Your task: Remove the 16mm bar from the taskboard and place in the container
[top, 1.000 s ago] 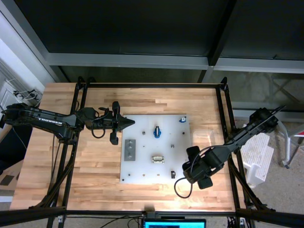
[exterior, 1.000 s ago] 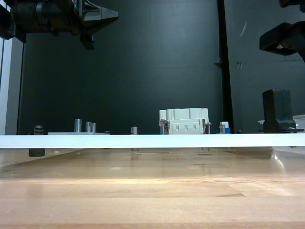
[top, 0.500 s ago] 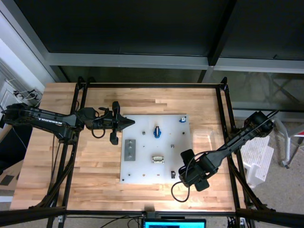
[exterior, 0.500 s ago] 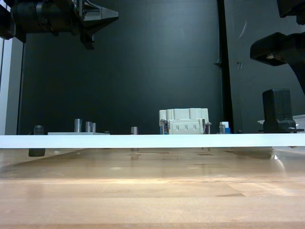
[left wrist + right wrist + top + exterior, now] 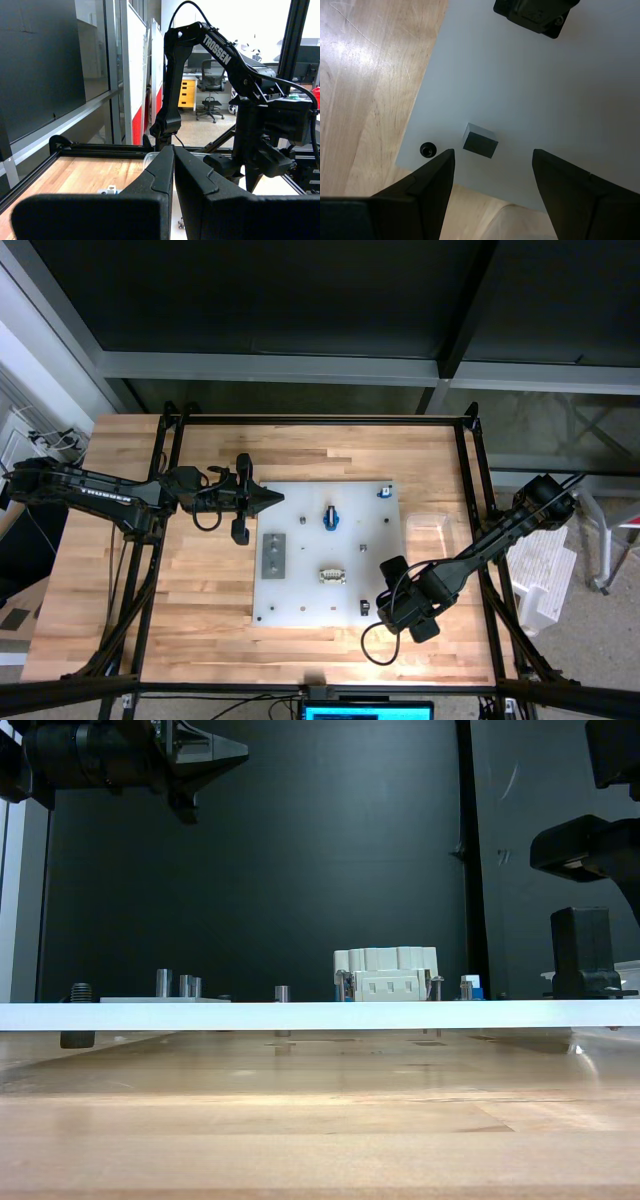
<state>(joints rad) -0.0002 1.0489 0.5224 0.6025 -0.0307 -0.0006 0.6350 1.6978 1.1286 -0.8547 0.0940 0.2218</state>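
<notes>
The white taskboard point(image 5: 310, 592) lies mid-table with a grey metal block point(image 5: 273, 554), a blue knob point(image 5: 331, 517) and a beige connector point(image 5: 333, 576). In the right wrist view a small grey square-ended bar point(image 5: 480, 140), which I take as the 16mm bar, stands on the board near its corner. My right gripper point(image 5: 492, 152) hangs open above it, apart from it, over the board's near right corner point(image 5: 390, 608). The clear container point(image 5: 428, 528) sits just right of the board. My left gripper point(image 5: 270, 498) is shut on nothing, held high at the board's far left edge.
A black part point(image 5: 535, 15) stands on the board beyond the bar, also seen as a black block point(image 5: 585, 955) in the low view. A small dark hole point(image 5: 426, 149) marks the board's corner. A black frame point(image 5: 470, 470) rims the table.
My right gripper has moved left, inward over the board's near right corner, with only a slight shift in the last half second. The left arm has not moved.
</notes>
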